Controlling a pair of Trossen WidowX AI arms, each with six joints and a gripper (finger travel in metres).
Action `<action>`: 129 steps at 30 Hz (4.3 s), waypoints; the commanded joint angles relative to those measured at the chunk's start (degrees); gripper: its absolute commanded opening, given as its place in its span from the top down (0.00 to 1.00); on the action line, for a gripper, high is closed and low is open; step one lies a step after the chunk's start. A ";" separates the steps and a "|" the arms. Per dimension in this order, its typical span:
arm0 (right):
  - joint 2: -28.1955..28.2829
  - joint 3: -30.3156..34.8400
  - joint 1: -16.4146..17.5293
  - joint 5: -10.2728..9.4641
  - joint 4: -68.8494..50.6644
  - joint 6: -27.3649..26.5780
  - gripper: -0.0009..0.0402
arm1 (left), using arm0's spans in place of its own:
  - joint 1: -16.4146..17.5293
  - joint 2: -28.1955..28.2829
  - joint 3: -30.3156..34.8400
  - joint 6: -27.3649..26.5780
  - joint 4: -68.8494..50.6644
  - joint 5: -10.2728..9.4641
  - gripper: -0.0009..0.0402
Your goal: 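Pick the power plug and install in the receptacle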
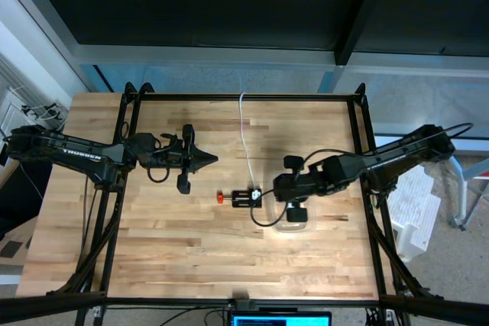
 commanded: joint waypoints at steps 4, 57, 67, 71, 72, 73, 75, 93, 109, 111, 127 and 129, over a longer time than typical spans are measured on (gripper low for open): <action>5.03 4.63 -1.49 0.02 0.39 -1.03 0.98 | 0.00 0.02 0.02 0.00 0.00 0.00 0.98; 11.34 7.93 -2.47 0.04 4.98 -1.81 0.98 | 0.00 0.02 0.02 0.00 0.00 0.00 0.98; 11.34 5.84 -2.47 0.02 7.06 -1.73 0.98 | 0.00 0.02 0.02 0.00 0.00 0.00 0.98; 11.37 4.96 -2.47 0.04 7.54 -1.75 0.98 | 0.00 0.02 0.02 0.00 0.00 0.00 0.98; 11.85 4.94 -2.47 0.07 7.61 -1.77 0.98 | 0.00 0.02 0.02 0.00 0.00 0.00 0.98; 12.13 4.94 -2.47 0.04 7.74 -1.77 0.98 | 0.00 0.02 0.02 0.00 0.00 0.00 0.98; 12.63 4.94 -2.47 0.00 8.24 -1.77 0.98 | 0.00 0.02 0.02 0.00 0.00 0.00 0.98; 14.12 1.36 -2.49 -0.04 13.00 -1.62 0.98 | 0.00 0.02 0.02 0.00 0.00 0.00 0.98; 12.31 -2.69 -2.51 0.00 17.31 -1.31 0.98 | 0.02 0.02 0.02 0.00 0.00 0.00 0.98; 11.80 -3.78 -2.51 0.00 17.94 -0.44 0.98 | 0.00 0.02 0.02 0.00 0.00 0.00 0.98; 10.88 -4.81 -2.40 -0.04 20.13 -0.26 0.97 | 0.00 0.02 0.02 0.00 -0.02 0.00 0.98; 10.88 -4.52 -2.36 -0.04 19.82 -0.28 0.96 | 0.02 0.02 0.02 0.00 0.00 0.00 0.98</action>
